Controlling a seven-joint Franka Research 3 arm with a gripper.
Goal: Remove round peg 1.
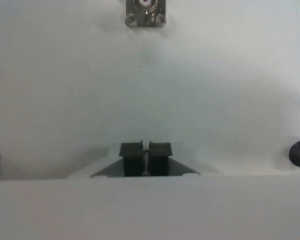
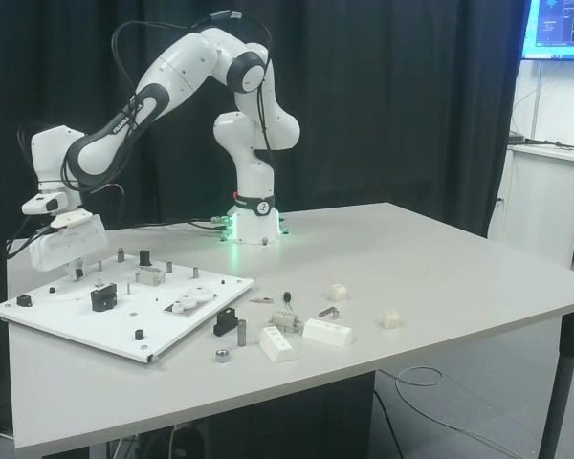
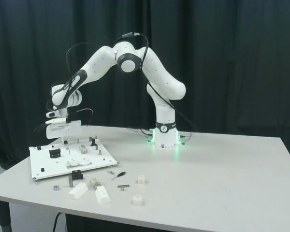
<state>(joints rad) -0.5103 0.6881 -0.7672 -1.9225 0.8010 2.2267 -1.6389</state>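
Black curtains hang behind the grey desk (image 2: 430,258); over the far corner of the white board (image 2: 67,325) the gripper (image 1: 145,160) hangs, jaws closed on a thin round peg (image 1: 146,162) clear of the board

One white board (image 2: 124,320), one arm (image 2: 187,67)

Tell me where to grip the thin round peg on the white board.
Its bare shaft, from straight above: the round peg stands upright out of the white board, and the gripper straddles it there, shut on it.
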